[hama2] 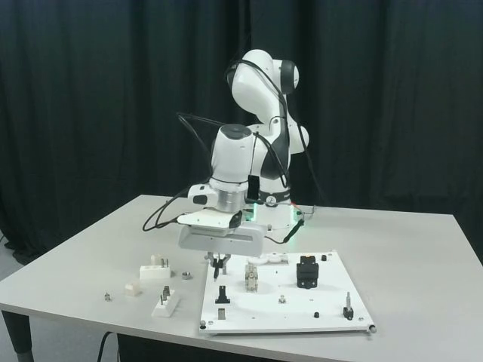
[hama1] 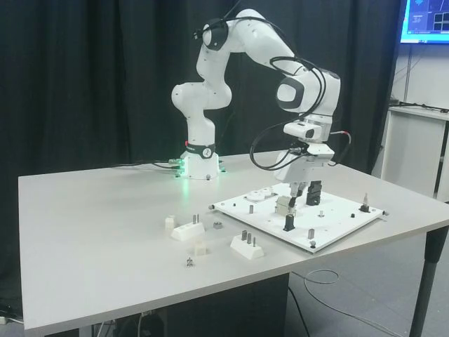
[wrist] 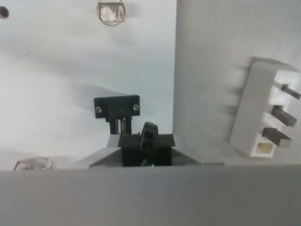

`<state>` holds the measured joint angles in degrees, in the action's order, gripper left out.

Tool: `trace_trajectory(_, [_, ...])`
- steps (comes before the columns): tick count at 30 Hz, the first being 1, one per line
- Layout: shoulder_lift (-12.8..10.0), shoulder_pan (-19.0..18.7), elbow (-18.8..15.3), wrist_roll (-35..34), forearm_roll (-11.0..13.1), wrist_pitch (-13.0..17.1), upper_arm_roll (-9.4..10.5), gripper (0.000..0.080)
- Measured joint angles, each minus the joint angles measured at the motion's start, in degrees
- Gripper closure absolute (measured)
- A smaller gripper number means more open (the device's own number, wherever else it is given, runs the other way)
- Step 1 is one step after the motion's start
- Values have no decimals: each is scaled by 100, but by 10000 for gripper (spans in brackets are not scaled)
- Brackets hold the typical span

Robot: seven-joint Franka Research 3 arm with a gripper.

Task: Insert USB.

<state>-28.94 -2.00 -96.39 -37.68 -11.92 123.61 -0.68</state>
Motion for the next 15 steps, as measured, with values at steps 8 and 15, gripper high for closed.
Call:
trace_trajectory(8, [0, 74, -62, 558, 258, 186, 0, 751])
trace_trajectory(15, [0, 167, -110, 1093, 519, 286, -1, 751])
